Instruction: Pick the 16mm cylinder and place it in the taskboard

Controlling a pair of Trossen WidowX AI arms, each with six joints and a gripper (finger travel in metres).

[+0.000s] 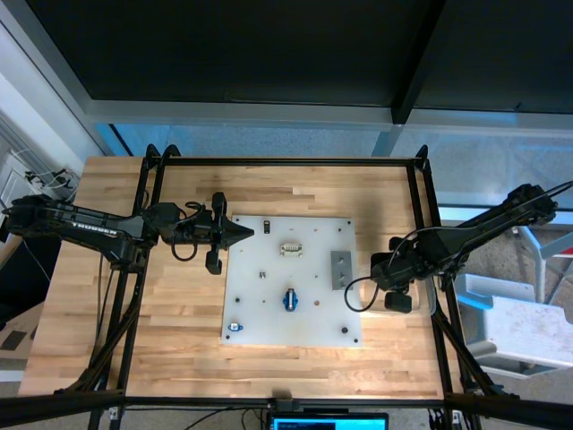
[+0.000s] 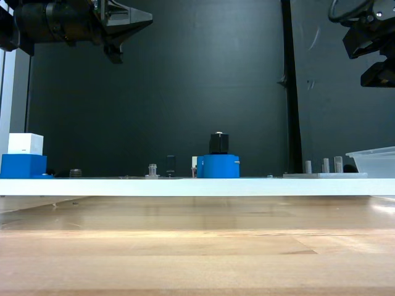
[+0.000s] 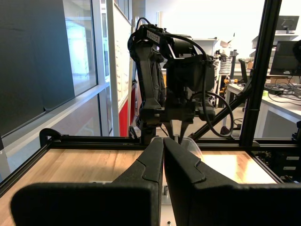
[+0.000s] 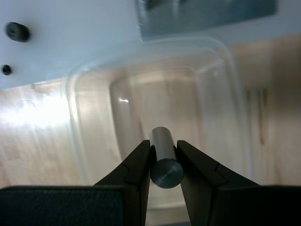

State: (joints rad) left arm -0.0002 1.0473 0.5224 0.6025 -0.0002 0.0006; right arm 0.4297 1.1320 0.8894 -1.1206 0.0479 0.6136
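The 16mm cylinder (image 4: 166, 172), a short grey metal peg, is pinched between the fingers of my right gripper (image 4: 163, 148). That gripper (image 1: 395, 287) hangs above the clear tray (image 4: 89, 122), just off the right edge of the white taskboard (image 1: 269, 309). It rides high over the table (image 2: 376, 58). My left gripper (image 1: 247, 232) hovers over the taskboard's left edge with its fingers pressed together (image 3: 163, 142) and nothing between them. It too is held high (image 2: 143, 23).
On the taskboard stand a blue connector (image 1: 290, 299), a grey metal block (image 1: 341, 269) and a beige socket (image 1: 290, 248). A small blue part (image 1: 235, 328) sits at its near left corner. A black frame (image 1: 286, 162) rings the wooden table.
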